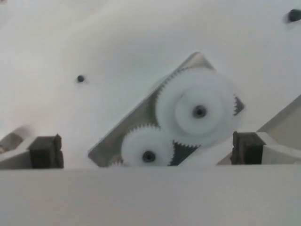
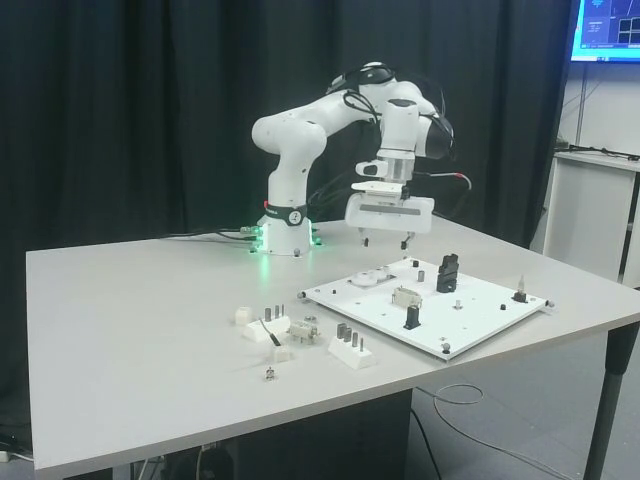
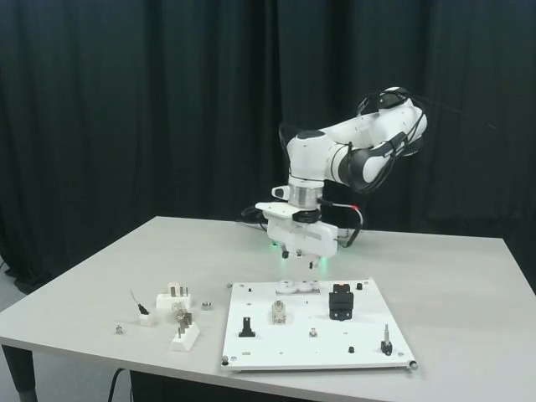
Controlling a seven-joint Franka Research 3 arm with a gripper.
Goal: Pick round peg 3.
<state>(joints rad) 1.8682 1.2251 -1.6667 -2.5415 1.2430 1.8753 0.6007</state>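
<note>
My claw (image 2: pixel 384 239) hangs with fingers apart and empty over the gears (image 1: pixel 188 122) at the board's (image 3: pixel 310 347) far edge. The pegs (image 2: pixel 350 338) stand in a holder near the table's front edge, well apart; nothing is picked yet.

Two white gears (image 1: pixel 195 110), one white board (image 3: pixel 314 335).

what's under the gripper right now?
Directly below the open gripper sit two meshed white gears on a grey plate, mounted on the white board. The gripper's body hides the plate's near end in the wrist view.
</note>
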